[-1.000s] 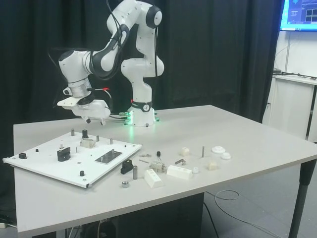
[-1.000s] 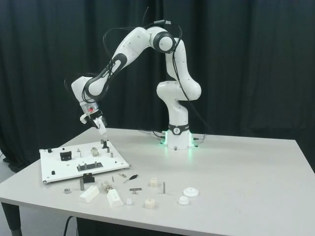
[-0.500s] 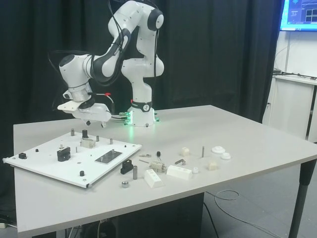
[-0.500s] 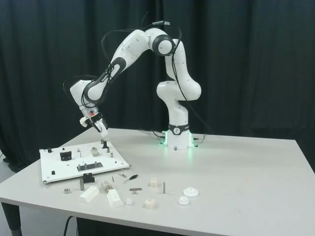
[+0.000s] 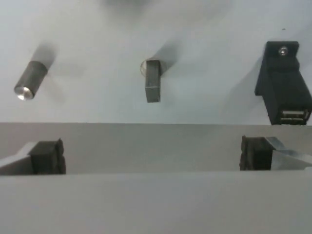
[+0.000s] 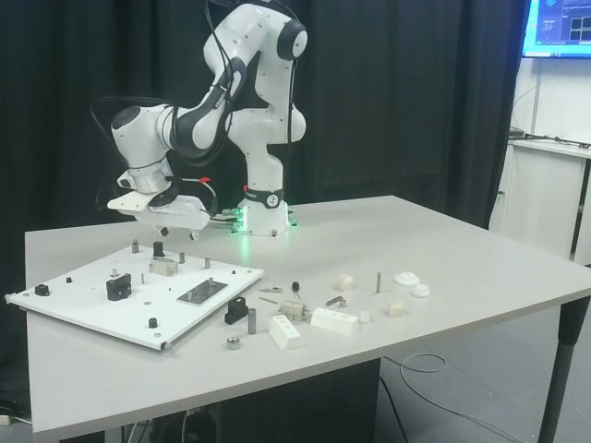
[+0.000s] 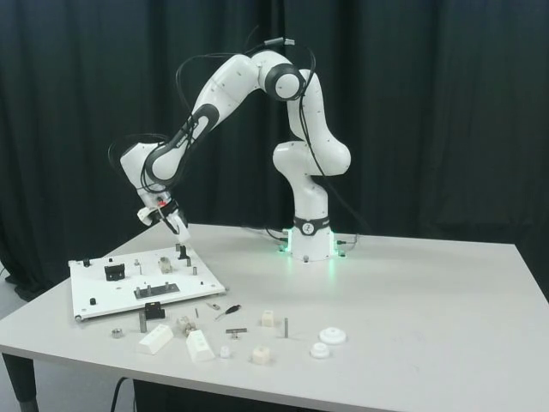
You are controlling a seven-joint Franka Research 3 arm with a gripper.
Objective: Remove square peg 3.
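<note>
Square peg (image 5: pixel 152 81) stands below open claw (image 5: pixel 151 155).

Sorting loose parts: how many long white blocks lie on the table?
2. One long white block lies on the table just off the white board; the other lies beside it, farther from the board. None seems hidden.

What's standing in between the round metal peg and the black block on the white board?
The square peg stands there, with bare white board on each side of it. The wrist view shows this.
</note>
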